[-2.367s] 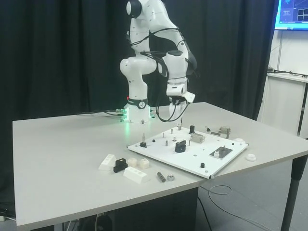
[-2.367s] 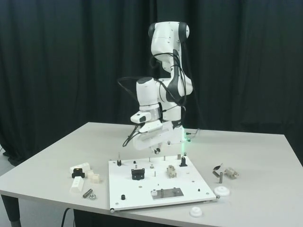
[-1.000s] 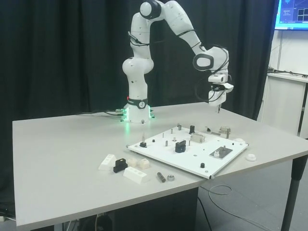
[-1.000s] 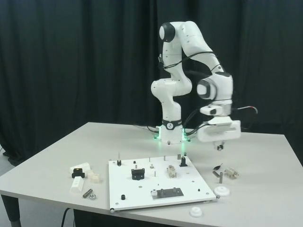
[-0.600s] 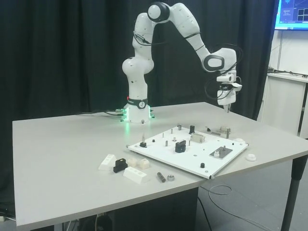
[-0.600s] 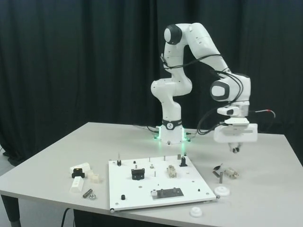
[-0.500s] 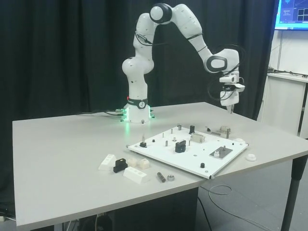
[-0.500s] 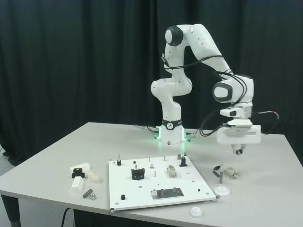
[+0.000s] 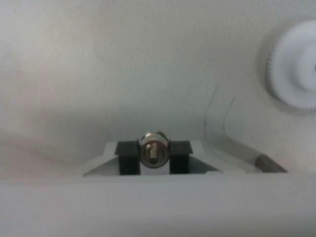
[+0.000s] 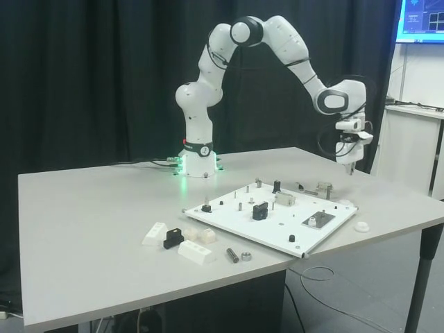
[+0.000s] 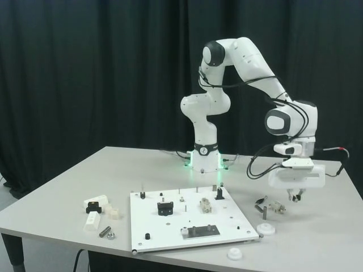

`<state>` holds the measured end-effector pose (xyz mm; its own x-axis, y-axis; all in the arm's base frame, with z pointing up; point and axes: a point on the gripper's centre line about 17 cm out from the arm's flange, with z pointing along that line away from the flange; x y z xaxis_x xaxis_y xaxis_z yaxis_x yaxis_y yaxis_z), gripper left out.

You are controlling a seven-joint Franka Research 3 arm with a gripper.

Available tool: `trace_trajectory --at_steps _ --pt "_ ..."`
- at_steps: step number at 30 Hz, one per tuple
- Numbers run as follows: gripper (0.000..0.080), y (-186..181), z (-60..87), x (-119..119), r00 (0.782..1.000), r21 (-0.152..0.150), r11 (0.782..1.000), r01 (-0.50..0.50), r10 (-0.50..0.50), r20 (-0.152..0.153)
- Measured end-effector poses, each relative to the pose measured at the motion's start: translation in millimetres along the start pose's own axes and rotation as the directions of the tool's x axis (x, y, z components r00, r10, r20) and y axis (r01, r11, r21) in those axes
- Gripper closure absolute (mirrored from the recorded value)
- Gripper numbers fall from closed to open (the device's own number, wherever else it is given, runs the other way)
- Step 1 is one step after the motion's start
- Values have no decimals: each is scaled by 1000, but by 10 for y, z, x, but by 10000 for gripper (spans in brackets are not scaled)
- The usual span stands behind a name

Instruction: Place BNC.

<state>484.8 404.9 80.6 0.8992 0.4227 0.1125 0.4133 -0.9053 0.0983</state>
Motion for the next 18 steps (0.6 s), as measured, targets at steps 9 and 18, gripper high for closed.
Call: trace_trajectory --at_steps 9,18 --pt "680 -19 246 51 999 -11 1000 -4 5 45" --pt "680 -46 441 35 998 -10 1000 -6 7 67"
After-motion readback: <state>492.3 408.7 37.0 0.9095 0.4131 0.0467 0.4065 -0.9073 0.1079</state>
